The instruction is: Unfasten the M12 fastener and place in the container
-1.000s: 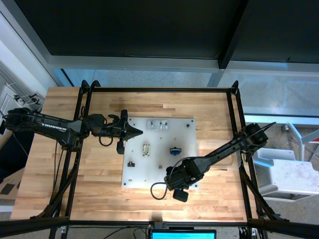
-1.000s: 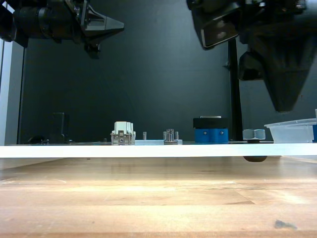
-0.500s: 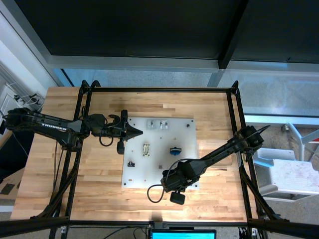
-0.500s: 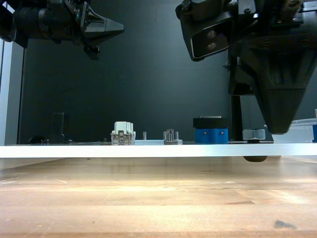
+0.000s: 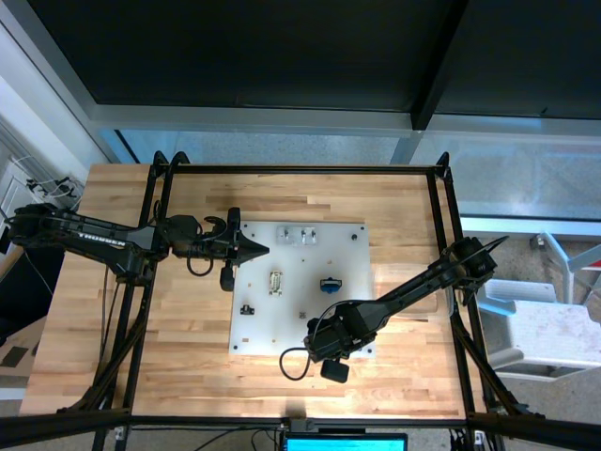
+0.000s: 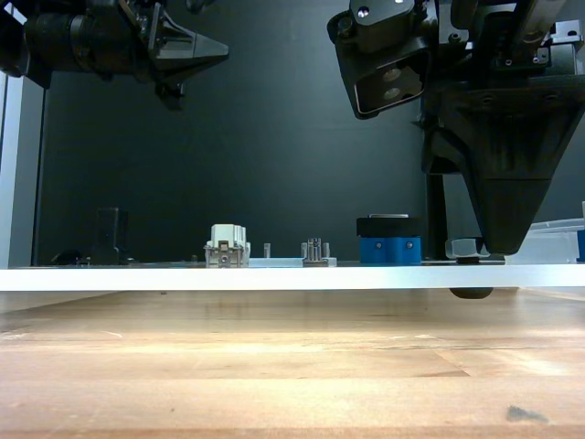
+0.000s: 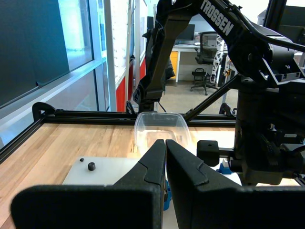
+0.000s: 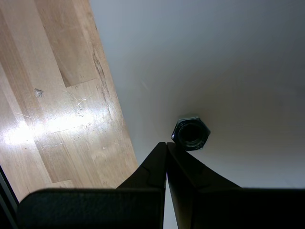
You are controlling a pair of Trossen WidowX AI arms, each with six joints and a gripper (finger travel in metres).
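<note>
Progress: early, by my read. The M12 nut (image 8: 190, 133) isn't in the container (image 6: 553, 240) yet. It sits on the white board (image 5: 282, 324) near the board's 5 o'clock corner. The right claw (image 8: 167, 144) is pressed together w/ nothing in it, tips down just beside the nut, not around it, so no grip at present.

Left to do, as I judge it: get hold of the nut, spin it off if any thread holds it, lift, carry toward 3 o'clock to the container, drop. Whether it's loosened at all, can't tell.

The left claw (image 7: 165, 143) is also pressed together and empty, held high over the board's 10 o'clock edge, well apart from the work.

What each view gives:
- **Right wrist view:** looks straight down the nut's dark bore and shows the hex outline and how close the tips are. It doesn't show the stud.
- **Low view:** the nut is half hidden behind the claw tip, at the tip's 9 o'clock, raised on a short dark base, so prob. on its stud. The container behind only seems to hold it, which is line of sight.
- **High view:** the right arm covers the nut and most of the container, so no help there. It does show where both arms are over the table (image 5: 141, 357).
- **Left wrist view:** the only clean look at the container, across the board. No nut seen in it.
</note>
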